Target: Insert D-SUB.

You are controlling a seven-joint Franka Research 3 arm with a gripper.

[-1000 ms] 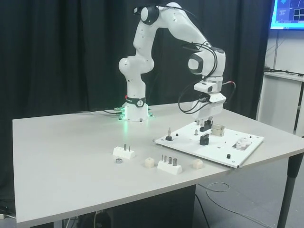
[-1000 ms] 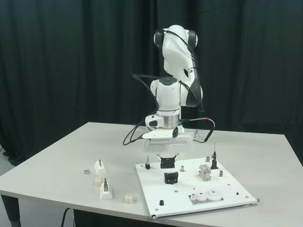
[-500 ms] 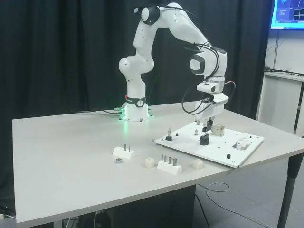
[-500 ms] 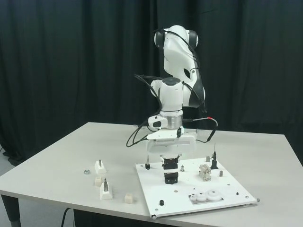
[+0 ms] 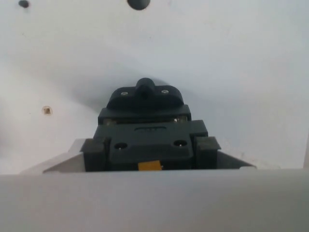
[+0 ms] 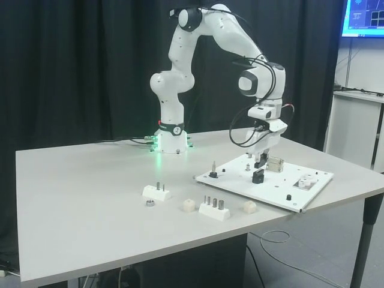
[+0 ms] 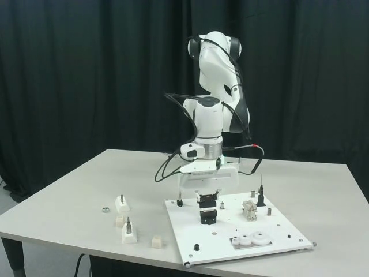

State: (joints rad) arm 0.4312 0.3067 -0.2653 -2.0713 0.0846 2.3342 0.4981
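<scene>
In the wrist view a black D-SUB connector [image 5: 148,145] sits between my two black fingers [image 5: 94,154], and my gripper [image 5: 150,155] is shut on it. Just beyond it lies the black D-SUB socket [image 5: 144,97] on the white board [image 5: 241,72]. From the room cameras, my gripper [image 6: 261,158] [image 7: 207,200] hangs a little above the socket [image 6: 258,176] [image 7: 207,217], with a small gap between connector and socket. The socket's opening is partly hidden by the held connector.
The white board [image 7: 184,234] also carries upright pegs [image 7: 260,199], a small metal block [image 7: 249,209], two white gears [image 7: 251,239] and black knobs [image 7: 196,247]. On the grey table to its left stand white peg holders [image 6: 156,191] [image 6: 214,210], small white blocks [image 6: 248,207] and a nut [image 6: 150,203].
My gripper has shifted a short way sideways over the board with the connector, and now stands in line above the black socket. Nothing else has moved.
</scene>
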